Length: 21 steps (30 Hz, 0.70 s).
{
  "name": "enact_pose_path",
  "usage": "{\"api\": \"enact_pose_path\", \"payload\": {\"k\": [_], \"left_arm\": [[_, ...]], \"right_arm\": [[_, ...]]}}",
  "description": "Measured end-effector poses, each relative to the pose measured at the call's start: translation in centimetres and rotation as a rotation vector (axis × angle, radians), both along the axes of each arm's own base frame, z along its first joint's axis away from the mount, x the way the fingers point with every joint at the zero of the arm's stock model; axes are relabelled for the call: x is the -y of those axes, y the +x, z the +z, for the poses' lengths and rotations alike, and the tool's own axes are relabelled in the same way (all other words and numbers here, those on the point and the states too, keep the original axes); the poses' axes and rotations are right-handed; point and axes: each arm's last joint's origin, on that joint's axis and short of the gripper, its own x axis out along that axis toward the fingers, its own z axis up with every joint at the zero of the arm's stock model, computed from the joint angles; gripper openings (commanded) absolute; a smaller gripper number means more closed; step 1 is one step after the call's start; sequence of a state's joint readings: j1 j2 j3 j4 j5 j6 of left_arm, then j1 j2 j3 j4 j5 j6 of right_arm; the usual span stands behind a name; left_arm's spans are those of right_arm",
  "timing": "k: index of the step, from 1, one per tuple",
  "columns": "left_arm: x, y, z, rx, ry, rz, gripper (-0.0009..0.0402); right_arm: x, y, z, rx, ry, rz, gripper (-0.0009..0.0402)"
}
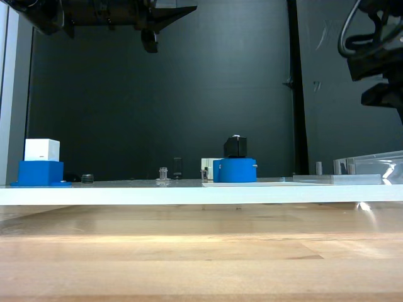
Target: Pick the 16mm cylinder and install on the taskboard
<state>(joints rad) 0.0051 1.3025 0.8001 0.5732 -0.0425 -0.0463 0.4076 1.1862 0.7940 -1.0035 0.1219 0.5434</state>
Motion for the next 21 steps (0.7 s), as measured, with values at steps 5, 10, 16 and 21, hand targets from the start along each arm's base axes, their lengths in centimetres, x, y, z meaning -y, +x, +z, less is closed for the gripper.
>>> {"api": "enact_pose_path", "payload": {"k": [5,10,16,21], "left_arm": [[0.0,0.0,0.0,0.0,0.0,0.0,0.0],[0.0,0.0,0.0,0.0,0.0,0.0,0.0],[0.0,0.0,0.0,0.0,0.0,0.0,0.0],[0.0,0.0,0.0,0.0,0.0,0.0,0.0]], "right_arm": [[-0.1,0.2,1.3,0.001,-0.002,0.01,0.0],[-0.2,0.4,2.5,0.016,0.001,0.025,0.0],[-0.3,0.8,3.4,0.033,0.005,0.035,0.0],[-0.7,1.7,4.0,0.031,0.0,0.052,0.0]]}}
